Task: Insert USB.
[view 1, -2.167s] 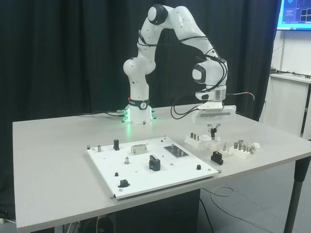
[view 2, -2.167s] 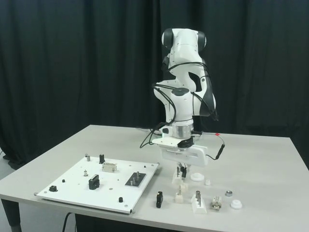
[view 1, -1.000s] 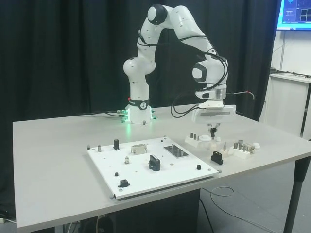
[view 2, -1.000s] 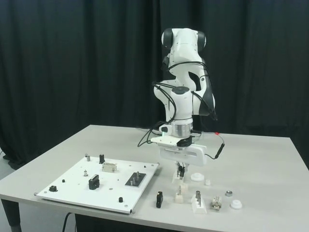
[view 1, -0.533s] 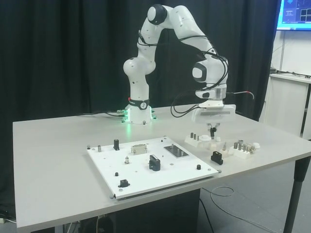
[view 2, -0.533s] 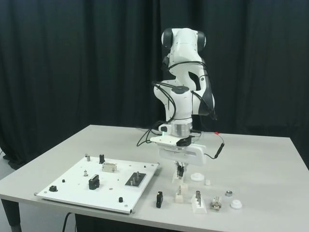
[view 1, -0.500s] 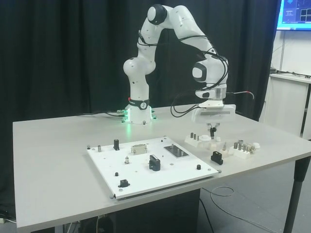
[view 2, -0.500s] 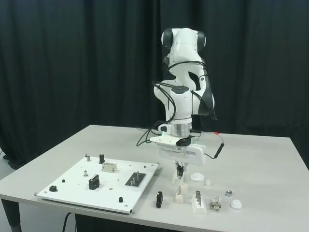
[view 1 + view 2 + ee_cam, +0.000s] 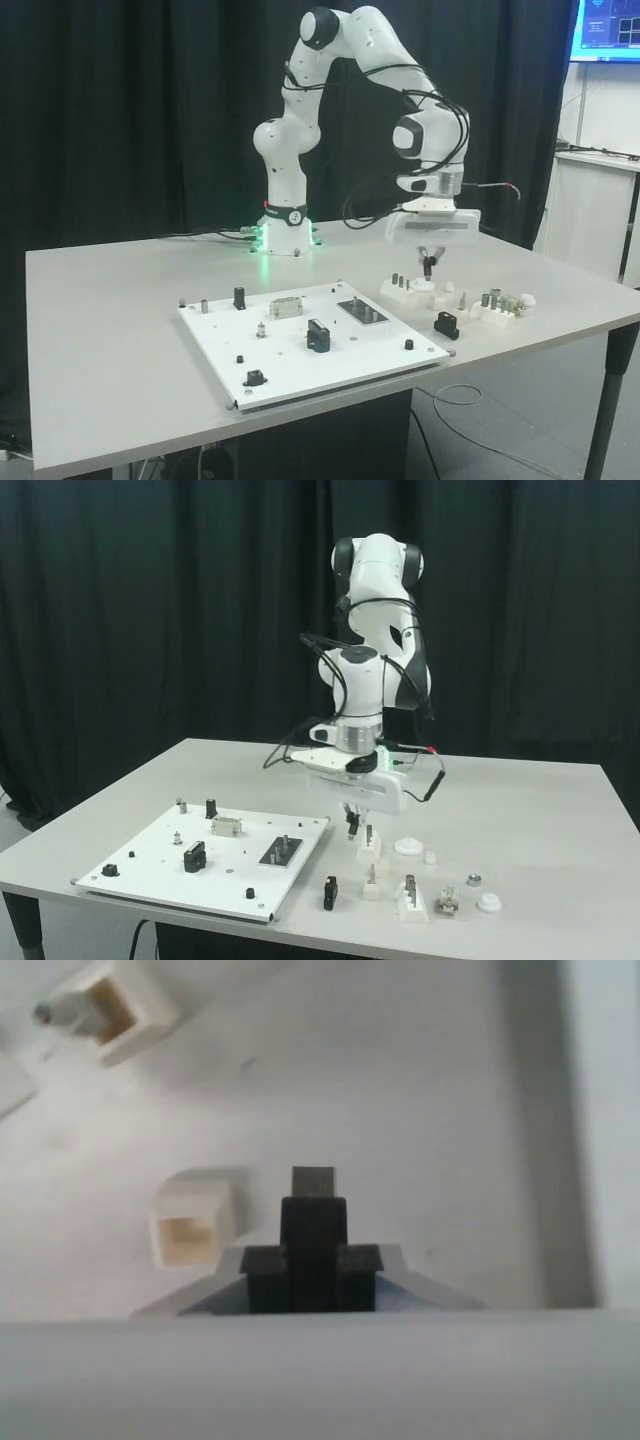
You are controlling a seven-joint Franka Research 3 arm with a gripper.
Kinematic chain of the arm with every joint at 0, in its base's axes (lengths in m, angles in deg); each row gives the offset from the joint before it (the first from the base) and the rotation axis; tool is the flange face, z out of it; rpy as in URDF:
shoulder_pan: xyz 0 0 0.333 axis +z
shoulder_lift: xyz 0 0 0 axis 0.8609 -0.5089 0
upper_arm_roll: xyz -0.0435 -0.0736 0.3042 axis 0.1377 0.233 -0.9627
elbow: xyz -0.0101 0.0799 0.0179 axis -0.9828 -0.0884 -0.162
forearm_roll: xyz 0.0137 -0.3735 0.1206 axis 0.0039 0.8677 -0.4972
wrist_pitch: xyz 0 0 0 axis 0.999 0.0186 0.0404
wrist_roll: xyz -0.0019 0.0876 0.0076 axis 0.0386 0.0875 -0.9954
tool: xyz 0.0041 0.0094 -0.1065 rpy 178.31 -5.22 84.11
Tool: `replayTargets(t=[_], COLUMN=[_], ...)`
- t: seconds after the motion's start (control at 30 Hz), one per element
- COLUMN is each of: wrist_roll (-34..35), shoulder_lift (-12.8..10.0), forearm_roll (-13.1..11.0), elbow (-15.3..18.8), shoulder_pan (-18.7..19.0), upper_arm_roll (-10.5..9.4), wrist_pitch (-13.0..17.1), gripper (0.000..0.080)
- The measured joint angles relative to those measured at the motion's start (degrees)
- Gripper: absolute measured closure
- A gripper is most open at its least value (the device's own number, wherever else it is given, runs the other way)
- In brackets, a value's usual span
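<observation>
Grey matte table (image 9: 120, 300) below — gripper (image 9: 314, 1222) pinching a boxy black USB plug (image 9: 314, 1200), metal-tipped.

The white arm (image 9: 370, 40) is showing rounded segments with black joints, black cables (image 9: 300, 745) are looping beside it, and a green light is glowing at its base (image 9: 283, 232).

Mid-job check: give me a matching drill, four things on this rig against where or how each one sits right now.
Things:
1. USB plug
2. white board
3. arm base
4. black clip

States:
A. lies flat on the grey table
B. stands on the bare table, just off the board's corner
C. clamped in the tool, lifted off the table
D. lit green

Pairs: 1-C, 2-A, 3-D, 4-B
</observation>
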Motion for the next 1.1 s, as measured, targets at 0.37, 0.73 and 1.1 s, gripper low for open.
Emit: replayTargets(t=[0.37, 0.73, 1.1], wrist_roll=[-2.5, -6.86, -13.71], shoulder_lift=[0.77, 0.89, 0.88], forearm_roll=[2.71, 4.1, 4.78], elbow=[-3.24, -5.7, -6.45], shoulder_pan=[-3.12, -8.79, -14.91], upper_arm_roll=[1.5, 1.56, 1.64], wrist_pitch=[-6.05, -9.98, -11.52], gripper=[0.0708, 0.0709, 0.0709])
